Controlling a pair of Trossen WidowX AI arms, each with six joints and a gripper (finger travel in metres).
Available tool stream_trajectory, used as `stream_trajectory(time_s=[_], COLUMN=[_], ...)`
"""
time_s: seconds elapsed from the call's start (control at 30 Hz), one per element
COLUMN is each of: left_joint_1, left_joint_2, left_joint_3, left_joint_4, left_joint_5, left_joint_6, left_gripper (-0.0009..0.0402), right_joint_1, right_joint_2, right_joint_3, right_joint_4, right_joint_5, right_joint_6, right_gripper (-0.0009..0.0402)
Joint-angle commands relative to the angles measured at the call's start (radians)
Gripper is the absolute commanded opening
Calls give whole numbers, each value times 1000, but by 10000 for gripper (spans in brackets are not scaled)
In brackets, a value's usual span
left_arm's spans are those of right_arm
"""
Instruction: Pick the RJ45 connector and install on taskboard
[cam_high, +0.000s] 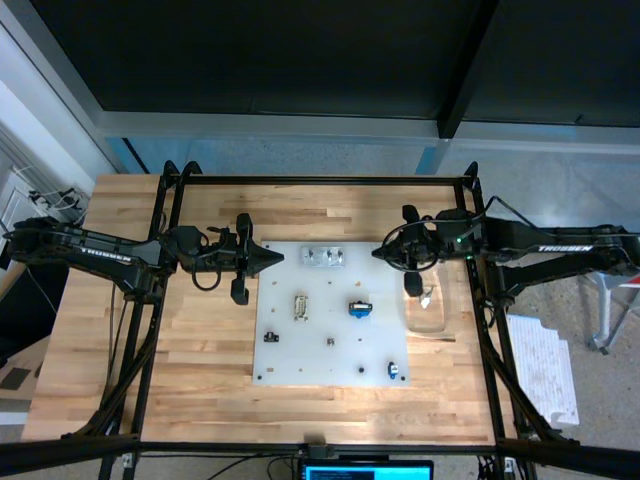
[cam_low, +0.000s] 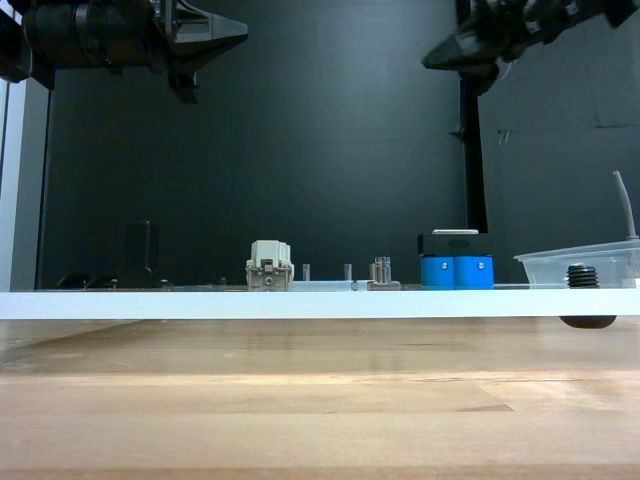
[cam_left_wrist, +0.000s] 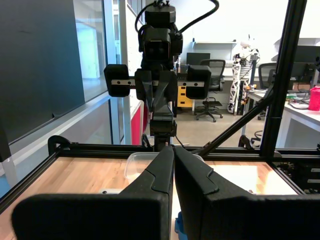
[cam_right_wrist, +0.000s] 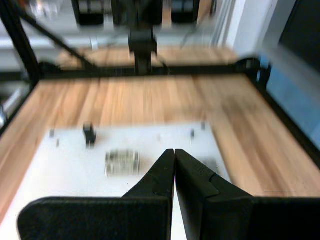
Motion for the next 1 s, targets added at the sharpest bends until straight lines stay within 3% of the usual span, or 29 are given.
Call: stream_trajectory(time_s=[0.03,0.4,1.0], left_joint_1=[0,0,0], left_joint_2=[0,0,0], left_joint_3=[0,0,0], left_joint_4=[0,0,0], left_joint_5=[0,0,0], left_joint_6=[0,0,0], left_gripper=[0,0,0], right_joint_1=[0,1,2], right_joint_2=[0,-7,-35], right_joint_3=[61,196,330], right_joint_4=[-183,-614,-1049], right_joint_5=[0,-2,-1], right_joint_6=[-13,-15,-6], right_gripper=[0,0,0])
